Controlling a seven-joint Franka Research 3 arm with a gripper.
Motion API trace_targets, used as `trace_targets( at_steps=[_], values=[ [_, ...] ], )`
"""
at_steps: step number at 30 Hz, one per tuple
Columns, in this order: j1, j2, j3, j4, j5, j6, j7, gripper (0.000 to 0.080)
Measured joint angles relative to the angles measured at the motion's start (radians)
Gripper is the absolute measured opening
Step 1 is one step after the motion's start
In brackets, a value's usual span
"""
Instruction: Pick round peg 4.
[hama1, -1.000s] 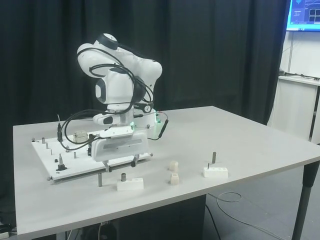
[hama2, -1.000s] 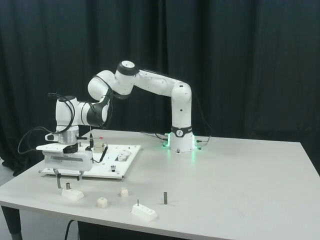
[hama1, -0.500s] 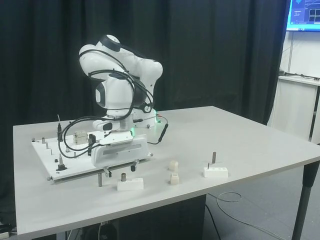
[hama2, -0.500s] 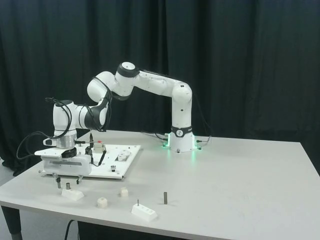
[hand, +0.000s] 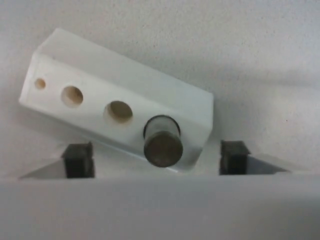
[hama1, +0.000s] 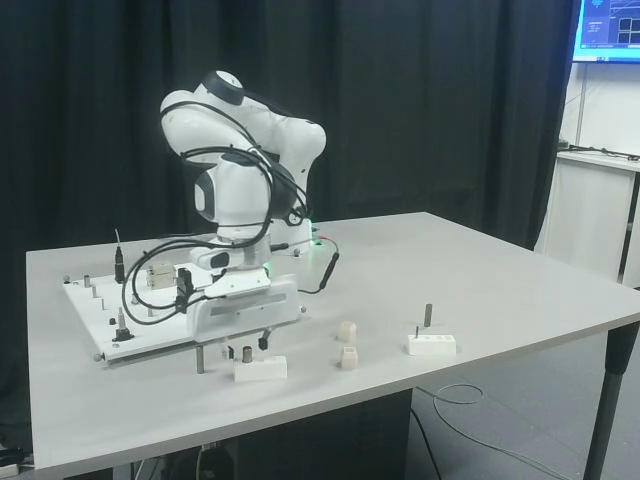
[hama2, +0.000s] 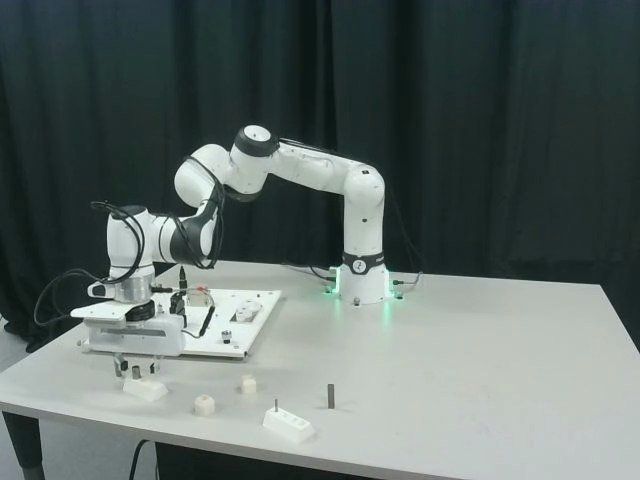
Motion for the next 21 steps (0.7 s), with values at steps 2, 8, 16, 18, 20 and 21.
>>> trace_targets(
  at_steps=[2,8,16,18,20,21],
  values=[
    [0.003,0.0,-0.003,0.001,0.0,0.001,-0.001,0.0511],
    [0.008,0.0,-0.008,0.003,0.0,0.004,-0.003,0.031],
    [0.013,0.0,-0.014,0.013,0.0,0.008,-0.005,0.015],
    [0.015,0.0,-0.016,0.017,0.0,0.008,-0.008,0.015],
    [0.015,0.0,-0.017,0.02,0.0,0.008,-0.011,0.0154],
    [0.015,0.0,-0.018,0.022,0.0,0.008,-0.012,0.0154]
  ],
)
